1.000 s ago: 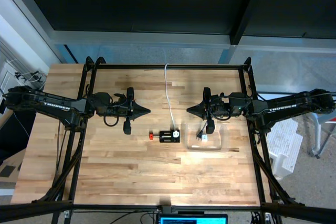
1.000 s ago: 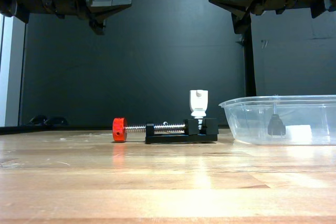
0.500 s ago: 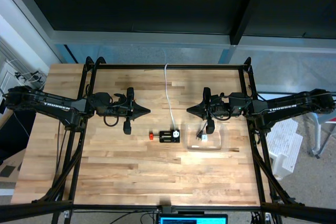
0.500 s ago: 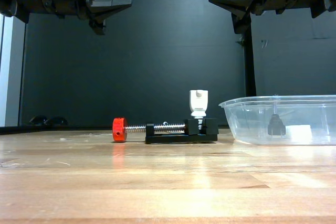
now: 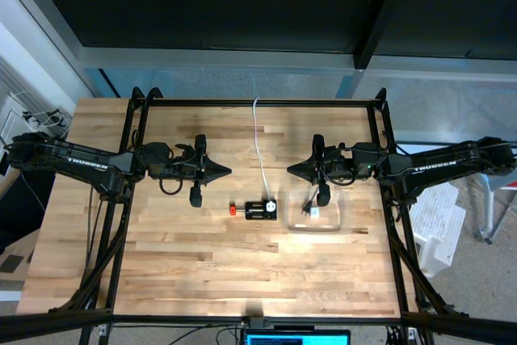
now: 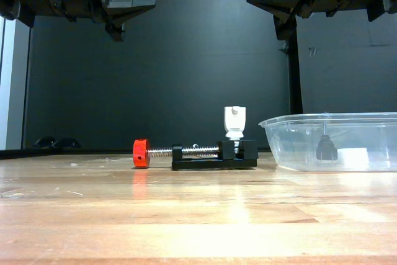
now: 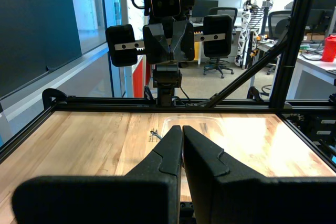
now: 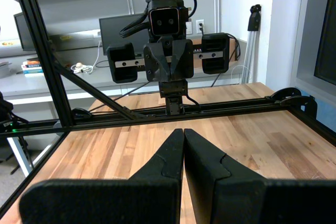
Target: Remove the power plug from the receptacle and place in the container
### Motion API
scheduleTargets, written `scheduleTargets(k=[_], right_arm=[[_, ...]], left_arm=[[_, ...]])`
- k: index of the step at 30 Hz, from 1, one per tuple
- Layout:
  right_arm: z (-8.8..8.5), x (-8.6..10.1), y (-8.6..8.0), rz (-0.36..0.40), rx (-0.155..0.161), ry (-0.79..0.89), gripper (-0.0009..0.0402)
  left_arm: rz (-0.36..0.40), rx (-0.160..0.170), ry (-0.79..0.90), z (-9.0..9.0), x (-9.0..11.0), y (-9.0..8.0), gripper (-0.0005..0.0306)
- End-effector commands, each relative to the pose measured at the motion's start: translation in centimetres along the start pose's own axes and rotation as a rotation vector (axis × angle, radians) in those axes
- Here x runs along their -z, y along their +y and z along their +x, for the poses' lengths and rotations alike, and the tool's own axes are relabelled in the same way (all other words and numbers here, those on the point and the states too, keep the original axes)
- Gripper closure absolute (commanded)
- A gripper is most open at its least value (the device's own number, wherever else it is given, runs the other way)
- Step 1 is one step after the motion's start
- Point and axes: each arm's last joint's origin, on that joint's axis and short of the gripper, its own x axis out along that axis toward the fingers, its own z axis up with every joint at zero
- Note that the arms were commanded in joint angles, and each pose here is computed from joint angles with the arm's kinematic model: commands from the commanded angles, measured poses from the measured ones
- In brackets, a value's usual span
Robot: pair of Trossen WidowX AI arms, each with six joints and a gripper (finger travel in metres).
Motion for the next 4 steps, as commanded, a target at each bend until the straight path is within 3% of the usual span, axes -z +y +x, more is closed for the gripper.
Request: scheduleTargets(k=[1, 4], right_arm=[[0.0, 0.0, 0.0, 0.0, 0.0, 0.0, 0.0393], [0.0, 0.0, 0.0, 0.0, 0.0, 0.0, 0.0393]], left_arm=[[0.0, 0.0, 0.0, 0.0, 0.0, 0.01, 0.03], [0.0, 0.0, 0.0, 0.0, 0.0, 0.0, 0.03]])
